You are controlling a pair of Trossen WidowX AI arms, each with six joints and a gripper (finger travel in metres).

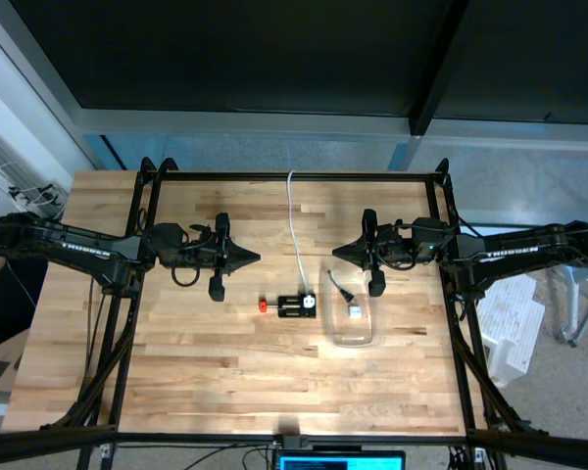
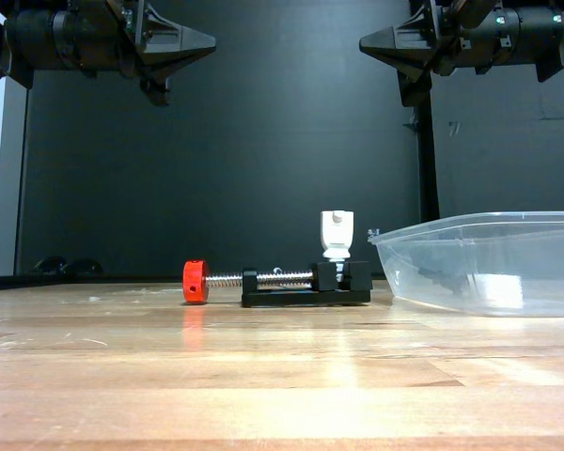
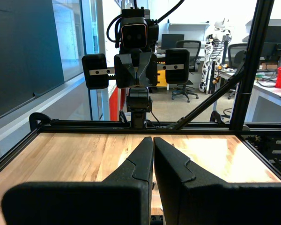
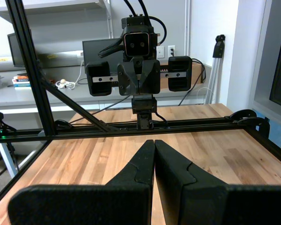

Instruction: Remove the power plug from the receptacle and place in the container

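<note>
The receptacle [image 1: 309, 300] is a white socket face [image 2: 336, 233] on a black block fixture [image 2: 305, 285] with a red knob [image 2: 195, 281]; nothing is plugged into it. The power plug [image 1: 337, 285], black with a short curved cord, lies inside the clear container [image 1: 374, 336], showing as a dark shape [image 2: 442, 277] through its wall [image 2: 517, 282]. My left gripper [image 1: 257, 258] [image 3: 153, 139] hangs shut and empty, high above the table to the fixture's left. My right gripper [image 1: 336, 252] [image 4: 154, 141] hangs shut and empty, above the container's far end, facing the left one.
A long white cable [image 1: 296, 225] runs from the fixture to the table's far edge. A tiny white cube [image 1: 355, 310] sits in the container. A black frame [image 1: 294, 176] borders the wooden table.
</note>
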